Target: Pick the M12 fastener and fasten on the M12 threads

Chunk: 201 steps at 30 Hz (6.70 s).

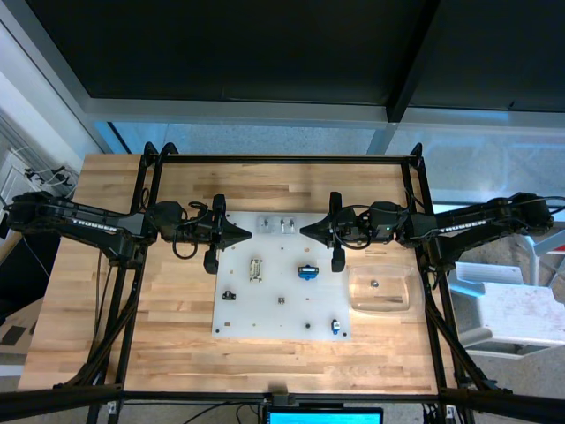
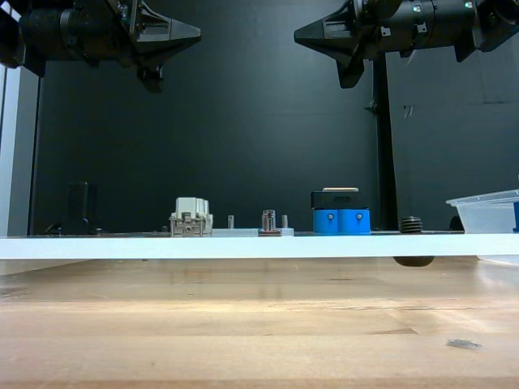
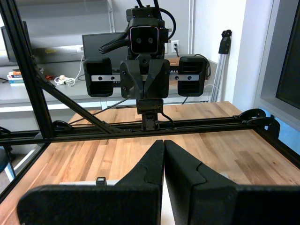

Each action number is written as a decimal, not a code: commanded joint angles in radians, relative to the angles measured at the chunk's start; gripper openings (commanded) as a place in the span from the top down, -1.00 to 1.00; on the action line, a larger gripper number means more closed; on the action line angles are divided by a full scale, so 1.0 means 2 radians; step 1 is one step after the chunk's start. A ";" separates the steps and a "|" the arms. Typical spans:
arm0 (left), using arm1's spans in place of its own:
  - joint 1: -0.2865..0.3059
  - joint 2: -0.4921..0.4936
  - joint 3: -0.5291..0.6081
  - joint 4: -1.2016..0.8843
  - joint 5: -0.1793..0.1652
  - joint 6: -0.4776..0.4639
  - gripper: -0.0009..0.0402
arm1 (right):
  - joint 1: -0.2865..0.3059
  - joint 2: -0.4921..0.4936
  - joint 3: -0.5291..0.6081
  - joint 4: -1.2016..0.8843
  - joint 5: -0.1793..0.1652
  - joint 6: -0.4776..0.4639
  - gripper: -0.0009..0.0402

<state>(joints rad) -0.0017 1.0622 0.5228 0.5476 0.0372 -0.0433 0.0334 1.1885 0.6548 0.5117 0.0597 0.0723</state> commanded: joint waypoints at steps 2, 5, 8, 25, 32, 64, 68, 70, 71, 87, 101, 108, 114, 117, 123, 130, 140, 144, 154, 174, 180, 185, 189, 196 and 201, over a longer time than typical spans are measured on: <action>0.000 0.000 0.000 0.000 0.000 0.000 0.96 | 0.000 0.000 -0.021 0.060 -0.002 -0.027 0.96; 0.000 0.000 0.000 0.000 0.000 0.000 0.96 | 0.000 0.000 -0.021 0.060 -0.002 -0.027 0.96; 0.000 0.000 0.000 0.000 0.000 0.000 0.96 | 0.000 0.000 -0.021 0.060 -0.002 -0.028 0.96; 0.000 0.000 0.000 0.000 0.000 0.000 0.96 | 0.002 -0.009 0.084 -0.280 -0.084 -0.090 0.96; 0.000 0.000 0.000 0.000 0.000 0.000 0.96 | 0.006 -0.009 0.158 -0.502 -0.083 -0.170 0.96; 0.000 0.000 0.000 0.000 0.000 0.000 0.96 | 0.106 0.066 0.208 -0.876 -0.026 -0.517 0.96; 0.000 0.000 0.000 0.000 0.000 0.000 0.96 | 0.123 0.075 0.204 -0.876 -0.026 -0.525 0.96; 0.000 0.000 0.000 0.000 0.000 0.000 0.96 | 0.130 0.075 0.197 -0.874 -0.026 -0.526 0.96; 0.000 0.000 0.000 0.000 0.000 0.000 0.96 | 0.132 0.075 0.194 -0.871 -0.026 -0.526 0.96; 0.000 0.000 0.000 0.000 0.000 0.000 0.96 | 0.153 0.074 0.130 -0.820 -0.026 -0.525 0.26; 0.000 0.000 0.000 0.000 0.000 0.000 0.96 | 0.167 0.074 0.071 -0.762 -0.026 -0.543 -0.01; 0.000 0.000 0.000 0.000 0.000 0.000 0.96 | 0.169 0.074 0.052 -0.737 -0.025 -0.565 -0.01; 0.000 0.000 0.000 0.000 0.000 0.000 0.96 | 0.169 0.074 0.041 -0.728 -0.024 -0.565 -0.01; 0.000 0.000 0.000 0.000 0.000 0.000 0.96 | 0.169 0.075 0.034 -0.723 -0.019 -0.564 -0.01; 0.000 0.000 0.000 0.000 0.000 0.000 0.96 | 0.169 0.087 0.029 -0.705 -0.013 -0.562 -0.01; 0.000 0.000 0.000 0.000 0.000 0.000 0.96 | 0.169 0.096 0.028 -0.696 -0.013 -0.557 -0.01; 0.000 0.000 0.000 0.000 0.000 0.000 0.96 | 0.170 0.097 0.020 -0.685 -0.014 -0.549 -0.01; 0.000 0.000 0.000 0.000 0.000 0.000 0.96 | 0.170 0.097 0.016 -0.678 -0.014 -0.548 -0.01; 0.000 0.000 0.000 0.000 0.000 0.000 0.96 | 0.171 0.097 0.006 -0.664 -0.017 -0.537 -0.01; 0.000 0.000 0.000 0.000 0.000 0.000 0.96 | 0.172 0.097 -0.012 -0.639 -0.017 -0.537 0.09; 0.000 0.000 0.000 0.000 0.000 0.000 0.96 | 0.172 0.097 -0.012 -0.639 -0.017 -0.538 0.26; 0.000 0.000 0.000 0.000 0.000 0.000 0.96 | 0.172 0.097 -0.013 -0.639 -0.017 -0.538 0.42; 0.000 0.000 0.000 0.000 0.000 0.000 0.96 | 0.172 0.097 -0.013 -0.639 -0.017 -0.538 0.55; 0.000 0.000 0.000 0.000 0.000 0.000 0.96 | 0.172 0.097 -0.013 -0.639 -0.017 -0.538 0.75; 0.000 0.000 0.000 0.000 0.000 0.000 0.96 | 0.172 0.094 -0.005 -0.646 -0.017 -0.537 0.85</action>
<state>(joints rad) -0.0017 1.0622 0.5228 0.5476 0.0372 -0.0433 0.3775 1.3811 0.6357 -0.7712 0.0254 -1.0039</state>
